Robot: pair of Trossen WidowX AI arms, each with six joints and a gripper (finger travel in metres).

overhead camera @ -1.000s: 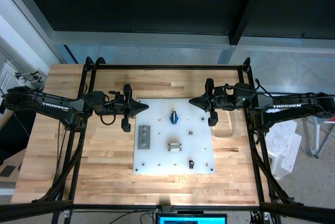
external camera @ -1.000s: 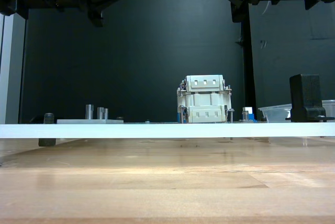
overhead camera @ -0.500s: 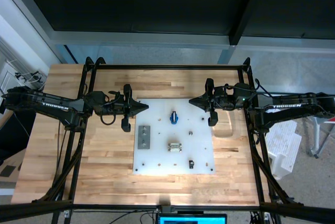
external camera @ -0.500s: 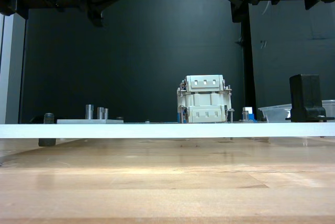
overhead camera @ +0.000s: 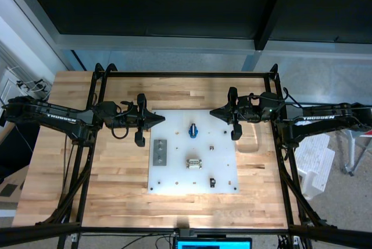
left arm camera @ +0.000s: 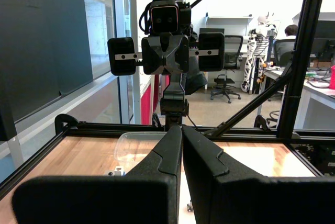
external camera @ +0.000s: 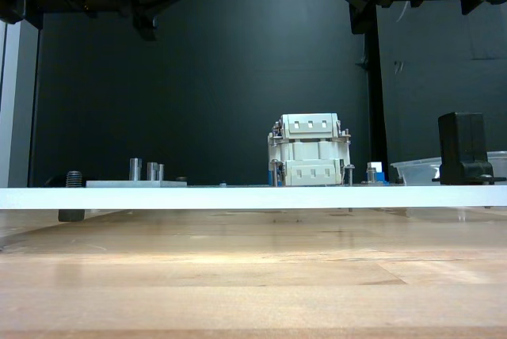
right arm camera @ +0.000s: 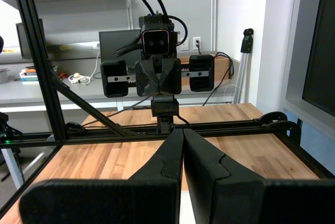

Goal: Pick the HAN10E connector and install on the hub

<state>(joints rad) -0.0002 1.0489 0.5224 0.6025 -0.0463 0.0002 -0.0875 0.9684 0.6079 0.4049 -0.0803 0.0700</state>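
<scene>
Pre-grasp step, nothing picked yet. I'm holding both arms high over the far part of the white board [overhead camera: 174,185], touching nothing. The left gripper [overhead camera: 163,119] is hanging above the board's far left corner, fingers pressed together, empty. The right gripper [overhead camera: 213,113] is hanging above the far right part, also closed and empty. The two are pointing at each other with a wide gap between. Both wrist views are showing the finger pairs meeting with no gap.

The connector [overhead camera: 195,163], a grey-beige block, is sitting upright mid-board, well apart from both grippers. From table height it's reading as two stacked tiers with side latches. I can't tell whether the lower tier is the hub or part of the connector itself.

Next move, as I'm judging it: open one gripper, bring it inward and down over the connector, and square the fingers across its sides. The right arm is looking slightly nearer.

Room: the space straight above the connector is looking open. I'm watching these on the way down:
- The grey block with posts [overhead camera: 159,152] to the connector's left.
- The blue part [overhead camera: 193,130] beyond it.
- The small black part [overhead camera: 213,181] near its right.
- The clear tub [overhead camera: 251,138] lying just off the board's right edge, under the right arm.
</scene>
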